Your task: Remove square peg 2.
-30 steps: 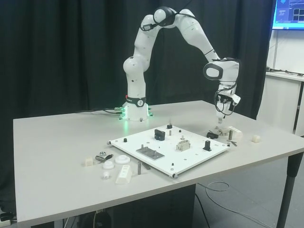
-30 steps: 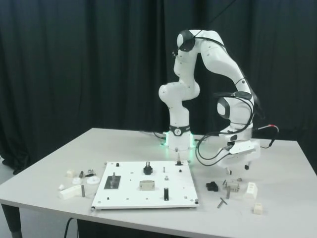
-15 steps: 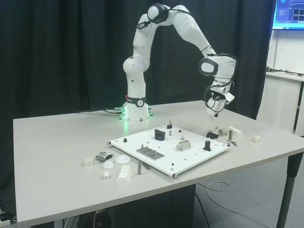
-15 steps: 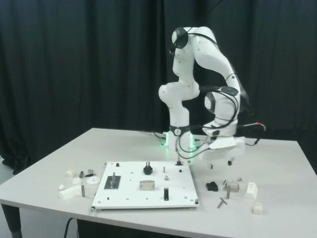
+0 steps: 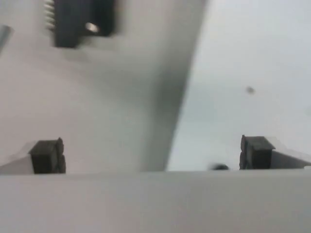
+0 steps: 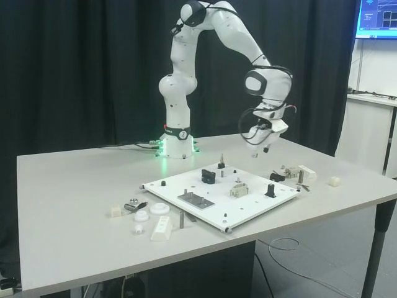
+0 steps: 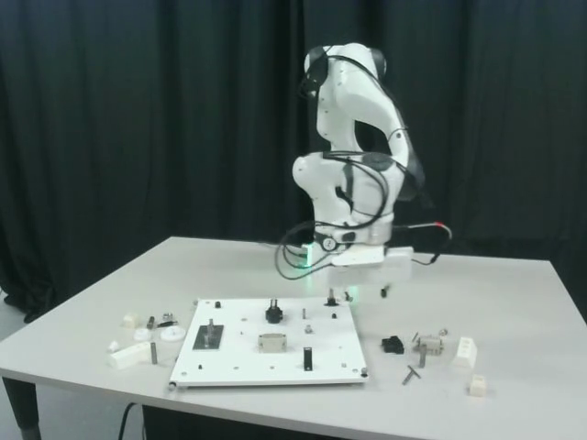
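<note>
The white board (image 6: 248,202) lies mid-table with several small parts on it. A slim grey peg (image 6: 221,162) stands upright in a black base at the board's far edge, also seen in the second room view (image 7: 330,295). A short black upright block (image 6: 271,189) stands near the board's right corner. I cannot tell which one is square peg 2. My gripper (image 6: 260,148) hangs in the air above the board's far right side (image 7: 366,291), to the right of the grey peg. In the wrist view the gripper (image 5: 151,154) is open with nothing between its black fingertips (image 5: 47,156).
Loose white and black parts (image 6: 298,173) lie on the table right of the board, with a small white block (image 6: 335,180) further out. More white pieces and a dark pin (image 6: 152,217) lie left of the board. The wrist view shows a black part (image 5: 80,22) below.
The arm has swung from over the loose parts on the right of the table toward the board's far edge, and the gripper has risen a little.
</note>
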Robot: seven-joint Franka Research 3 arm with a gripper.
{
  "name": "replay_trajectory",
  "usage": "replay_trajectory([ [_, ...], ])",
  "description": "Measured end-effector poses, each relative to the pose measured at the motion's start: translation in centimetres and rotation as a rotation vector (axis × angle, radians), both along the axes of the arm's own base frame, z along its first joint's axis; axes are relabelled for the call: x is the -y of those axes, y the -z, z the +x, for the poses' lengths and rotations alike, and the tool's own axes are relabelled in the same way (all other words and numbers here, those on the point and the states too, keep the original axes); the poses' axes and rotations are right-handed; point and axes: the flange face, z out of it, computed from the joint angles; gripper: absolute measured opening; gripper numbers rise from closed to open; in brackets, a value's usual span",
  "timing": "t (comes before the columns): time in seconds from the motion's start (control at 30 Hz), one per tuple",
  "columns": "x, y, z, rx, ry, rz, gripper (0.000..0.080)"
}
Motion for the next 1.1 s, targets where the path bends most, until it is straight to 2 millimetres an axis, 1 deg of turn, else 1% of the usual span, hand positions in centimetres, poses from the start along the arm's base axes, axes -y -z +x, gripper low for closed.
replay_trajectory([
  [0.2, 3.5, 0.1, -0.3, -0.012, 0.083, 0.004, 0.08],
  [0.47, 7.1, 0.5, -1.0, -0.029, 0.14, -0.002, 0.08],
  [0.8, 11.1, 1.1, -1.2, -0.028, 0.192, -0.008, 0.08],
  [1.1, 13.8, 2.0, -1.8, -0.036, 0.174, 0.01, 0.08],
])
